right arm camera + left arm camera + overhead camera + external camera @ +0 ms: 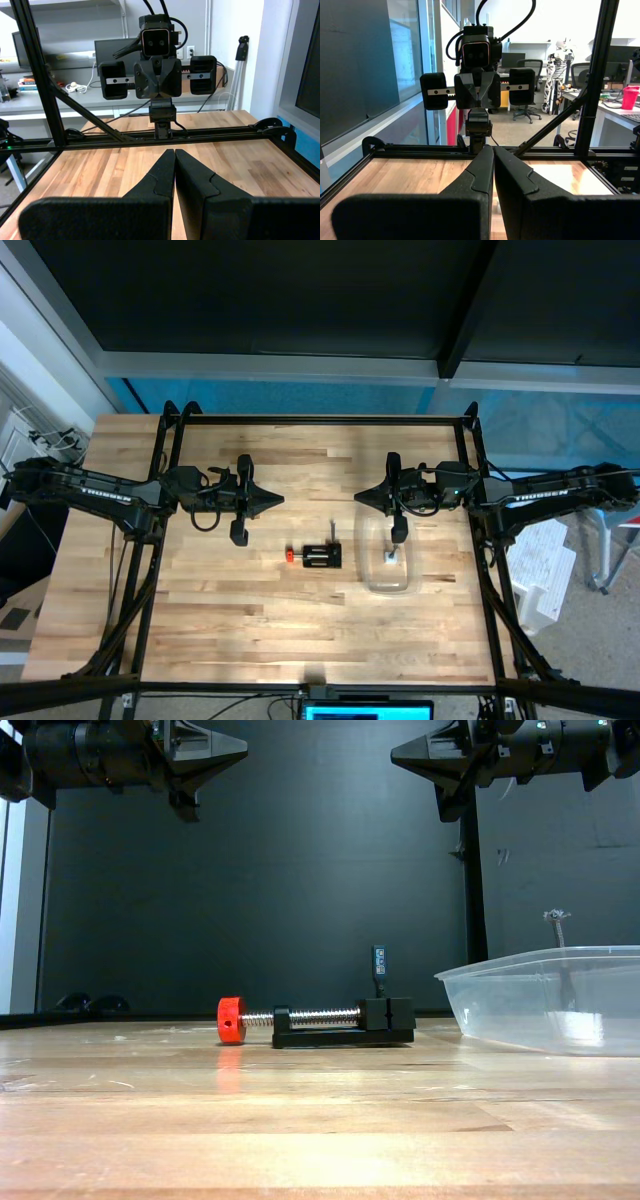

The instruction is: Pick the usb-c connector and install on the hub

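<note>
The usb-c connector (390,557) lies free inside a clear plastic bin (372,580) right of centre; in the low view its cable end (556,917) pokes up above the bin's rim (520,960). The hub (379,961) stands upright, a small dark stick clamped in a black vise (322,556) with a red knob (231,1020). My left gripper (276,500) hovers high over the table left of the vise, shut and holding nothing (493,150). My right gripper (361,498) hovers high beside the bin's far end, also shut and holding nothing (175,152).
A black frame rail (320,420) runs along the table's far edge, with side struts (150,570) down both sides. The two arms face each other at the same height, well above the vise and bin. Bare wooden table (250,630) lies in front.
</note>
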You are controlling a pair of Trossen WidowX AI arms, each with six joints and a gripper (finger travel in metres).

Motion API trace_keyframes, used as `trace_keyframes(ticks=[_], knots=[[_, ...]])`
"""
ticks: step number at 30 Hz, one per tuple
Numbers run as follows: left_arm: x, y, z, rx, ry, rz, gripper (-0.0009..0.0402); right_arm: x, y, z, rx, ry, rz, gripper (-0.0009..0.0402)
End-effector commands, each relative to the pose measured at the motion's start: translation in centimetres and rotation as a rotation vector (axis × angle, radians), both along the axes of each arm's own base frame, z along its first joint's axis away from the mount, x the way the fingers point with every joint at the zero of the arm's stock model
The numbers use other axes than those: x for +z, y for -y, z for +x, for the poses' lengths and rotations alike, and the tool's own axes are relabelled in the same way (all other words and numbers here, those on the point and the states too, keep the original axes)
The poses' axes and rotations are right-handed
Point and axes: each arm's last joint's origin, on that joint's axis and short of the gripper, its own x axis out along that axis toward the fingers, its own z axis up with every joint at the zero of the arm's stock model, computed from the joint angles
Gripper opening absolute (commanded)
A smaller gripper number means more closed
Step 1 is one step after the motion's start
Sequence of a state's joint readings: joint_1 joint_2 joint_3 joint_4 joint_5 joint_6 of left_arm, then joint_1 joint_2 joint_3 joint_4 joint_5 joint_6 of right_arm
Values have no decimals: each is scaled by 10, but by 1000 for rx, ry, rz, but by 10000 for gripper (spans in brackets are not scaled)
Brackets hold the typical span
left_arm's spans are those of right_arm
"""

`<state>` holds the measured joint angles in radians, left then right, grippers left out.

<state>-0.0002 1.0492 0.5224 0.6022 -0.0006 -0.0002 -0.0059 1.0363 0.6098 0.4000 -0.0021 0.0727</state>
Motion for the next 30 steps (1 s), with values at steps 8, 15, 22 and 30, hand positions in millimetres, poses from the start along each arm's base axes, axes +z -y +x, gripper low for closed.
trace_keyframes(ticks=[8,15,22,30], knots=[[0,0,0,0,1,0,0,-4,0,0,2,-58,-25,0],[0,0,0,0,1,0,0,-6,-1,-1,9,-222,-27,0],[0,0,0,0,1,0,0,-4,-3,-9,22,-500,-28,0],[0,0,0,0,1,0,0,1,-9,-23,51,-733,-39,0]])
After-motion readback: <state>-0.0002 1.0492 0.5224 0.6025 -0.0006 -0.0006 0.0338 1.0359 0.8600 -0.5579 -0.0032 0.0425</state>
